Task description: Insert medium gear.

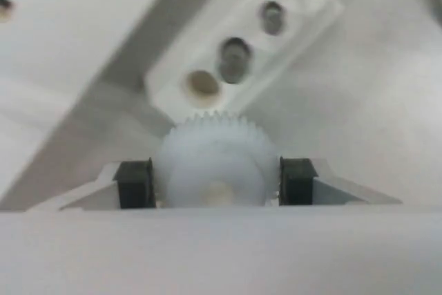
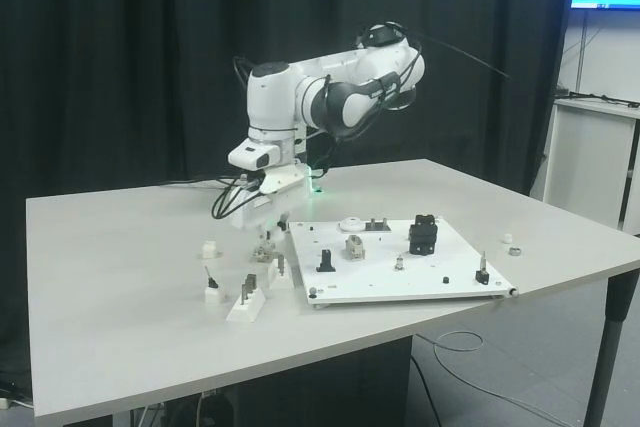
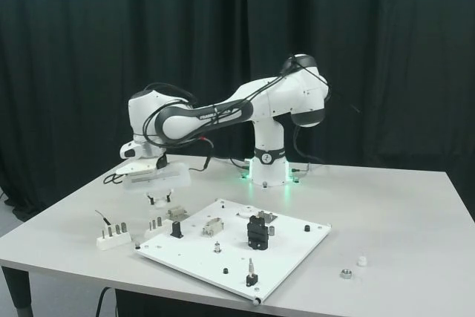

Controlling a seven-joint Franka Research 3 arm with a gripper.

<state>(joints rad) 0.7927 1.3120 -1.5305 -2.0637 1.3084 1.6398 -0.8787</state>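
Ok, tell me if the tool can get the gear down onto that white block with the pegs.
Probably yes. The tool holds the white gear above the peg block, slightly to one side, with nothing visible between them.

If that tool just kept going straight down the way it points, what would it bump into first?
Probably the small white block with pegs right below: the tool holds a white gear just above it. Which peg or hole the gear would meet is unclear.
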